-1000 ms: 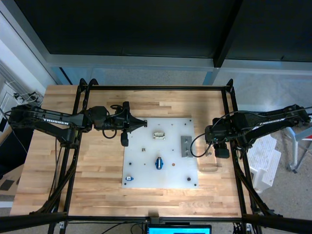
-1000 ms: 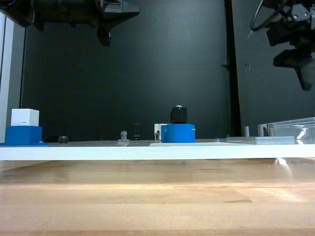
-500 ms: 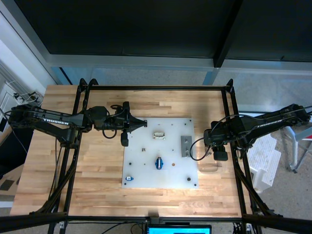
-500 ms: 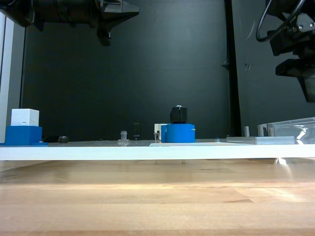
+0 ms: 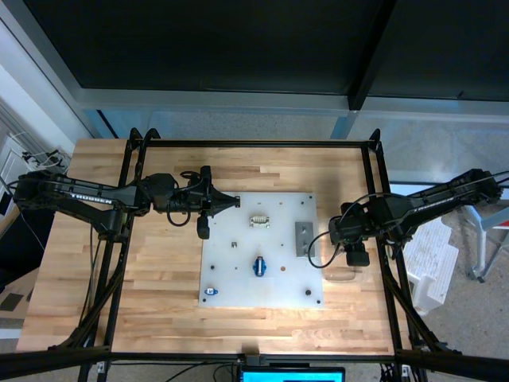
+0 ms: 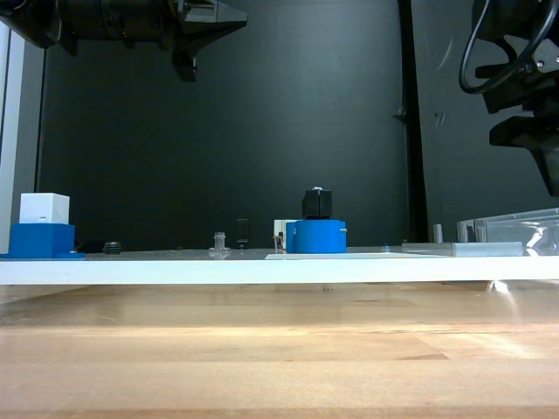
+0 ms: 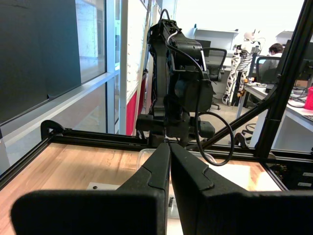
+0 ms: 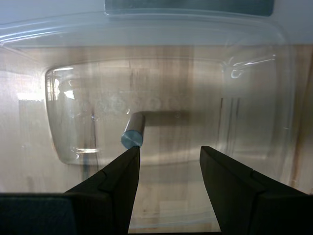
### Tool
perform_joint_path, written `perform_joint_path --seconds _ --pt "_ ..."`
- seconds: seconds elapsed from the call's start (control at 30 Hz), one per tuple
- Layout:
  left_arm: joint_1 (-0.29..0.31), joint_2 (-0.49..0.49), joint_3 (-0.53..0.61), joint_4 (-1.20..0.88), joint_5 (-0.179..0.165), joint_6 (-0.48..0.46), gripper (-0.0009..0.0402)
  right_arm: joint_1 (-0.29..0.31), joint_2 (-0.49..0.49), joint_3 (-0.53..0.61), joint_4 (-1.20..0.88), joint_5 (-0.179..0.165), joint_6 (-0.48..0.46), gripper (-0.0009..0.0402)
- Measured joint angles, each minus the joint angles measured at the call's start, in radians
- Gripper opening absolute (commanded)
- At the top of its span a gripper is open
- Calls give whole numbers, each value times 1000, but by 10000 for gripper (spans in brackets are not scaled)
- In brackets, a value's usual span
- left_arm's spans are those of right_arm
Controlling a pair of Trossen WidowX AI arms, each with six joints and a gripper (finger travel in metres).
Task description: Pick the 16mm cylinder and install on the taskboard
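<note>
The 16mm cylinder (image 8: 133,131) lies on its side in the clear plastic tray (image 8: 244,88), just ahead of my right gripper (image 8: 168,152) and nearer one finger than the other. That gripper (image 5: 358,256) is open and hangs point-down over the tray (image 5: 343,275), just off the right edge of the taskboard (image 5: 238,274). In the low view it (image 6: 548,170) stands above the tray (image 6: 522,229), not touching it. My left gripper (image 5: 236,201) is shut on nothing and held high over the board's back left corner, also seen in the low view (image 6: 234,16) and its wrist view (image 7: 169,145).
On the white board stand a grey metal block (image 5: 304,238), a blue connector (image 5: 259,266) and a grey multi-pin socket (image 5: 258,220). A black frame (image 5: 374,183) rails the table's edges. White papers (image 5: 429,259) lie right of the tray.
My right gripper has come down towards the tray and shifted slightly left and nearer. The left arm has not moved.
</note>
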Motion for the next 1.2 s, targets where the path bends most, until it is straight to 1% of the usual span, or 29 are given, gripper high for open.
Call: perform_joint_path --seconds 0.23,0.67,0.97,1.2 --pt "0 0 0 0 0 0 0 24 5 -13 23 0 14 169" --pt "0 0 0 0 0 0 0 43 14 -28 29 0 34 169" --pt "0 0 0 0 0 0 0 49 47 -39 61 0 33 169" --pt "0 0 0 0 0 0 0 52 50 -72 104 0 42 169"
